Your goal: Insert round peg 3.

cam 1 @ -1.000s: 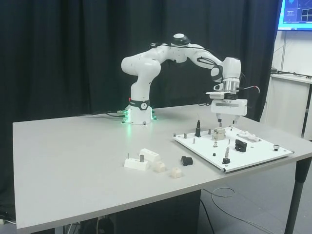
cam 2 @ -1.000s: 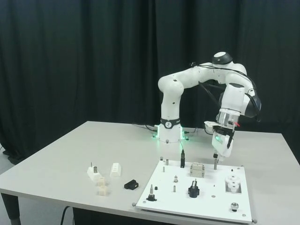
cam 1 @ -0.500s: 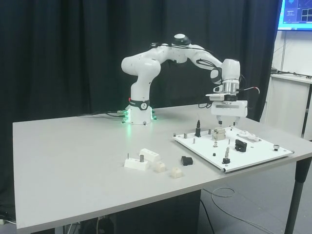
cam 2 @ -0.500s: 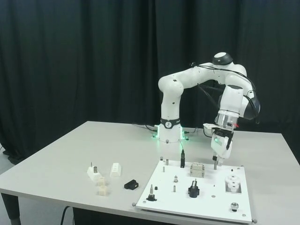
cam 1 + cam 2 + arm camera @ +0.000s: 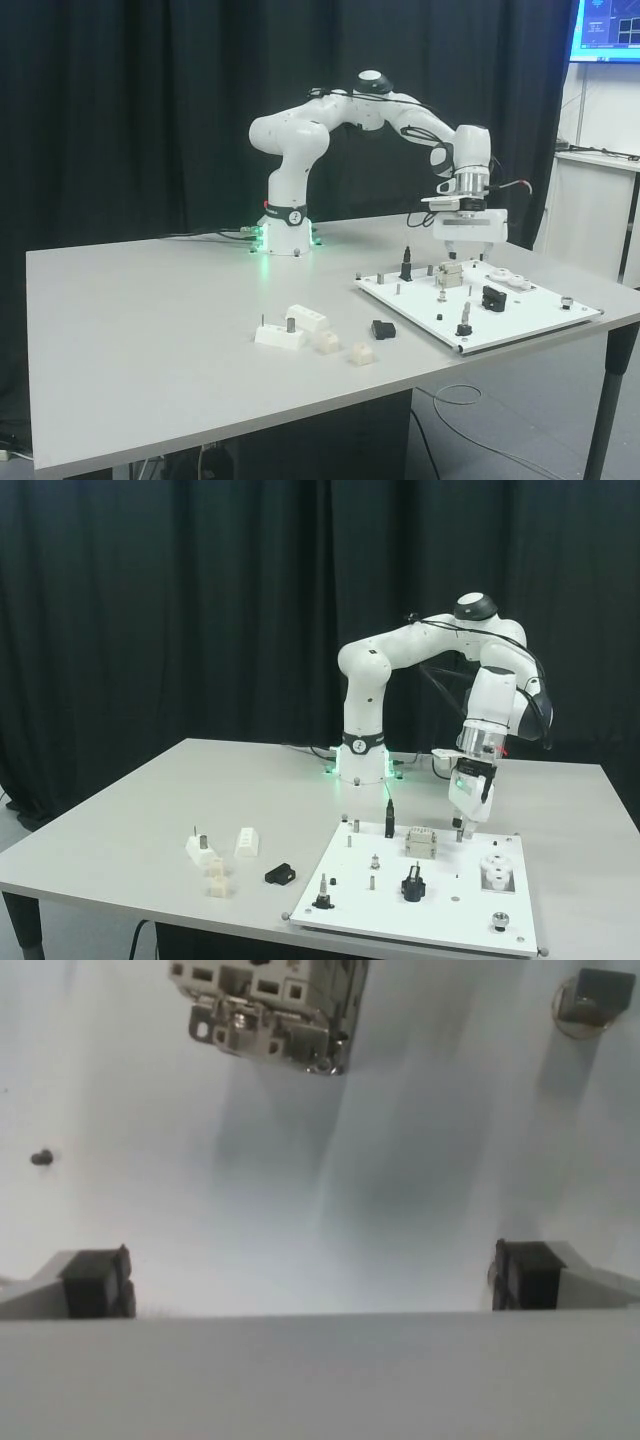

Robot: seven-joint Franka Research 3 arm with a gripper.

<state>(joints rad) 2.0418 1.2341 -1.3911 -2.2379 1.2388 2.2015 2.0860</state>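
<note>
White robot arm's claw [image 5: 467,820] hangs open and empty above the flat white assembly board [image 5: 440,921], near a metal connector block [image 5: 268,1012].

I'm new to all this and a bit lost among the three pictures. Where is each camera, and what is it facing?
Wrist view: on the arm, looking down at the white board; both fingertips show.
First room view: off the table's front corner; whole arm and gripper show.
Second room view: facing the arm's base across the table; whole arm shows.
Both room views share the white board and the loose white blocks.
</note>
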